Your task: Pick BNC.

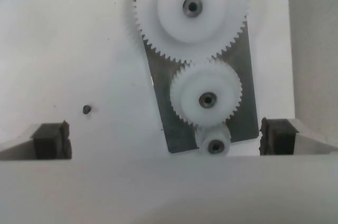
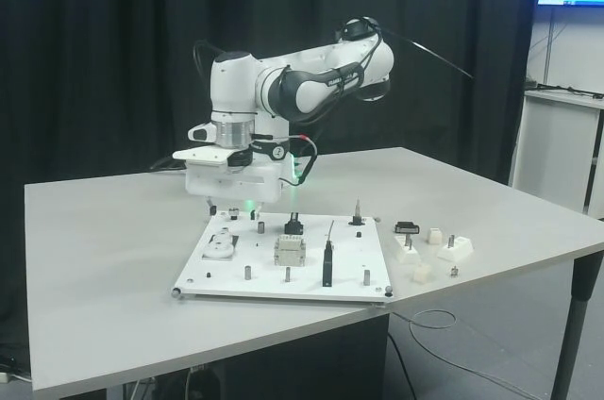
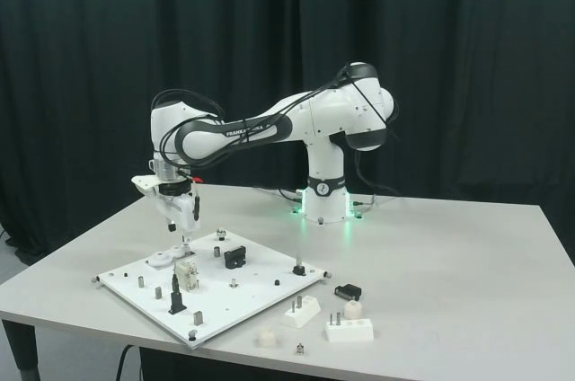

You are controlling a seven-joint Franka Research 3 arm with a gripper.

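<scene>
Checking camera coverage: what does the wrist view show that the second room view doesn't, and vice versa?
Wrist view only: the teeth of three meshed white gears, large, middle and small, on a grey plate, with both black fingertip pads spread wide.

Second room view only: the whole arm, its base, the grey table, the black connector block and loose white parts off the board.

Both: the white board, the gripper above its gear corner.
</scene>
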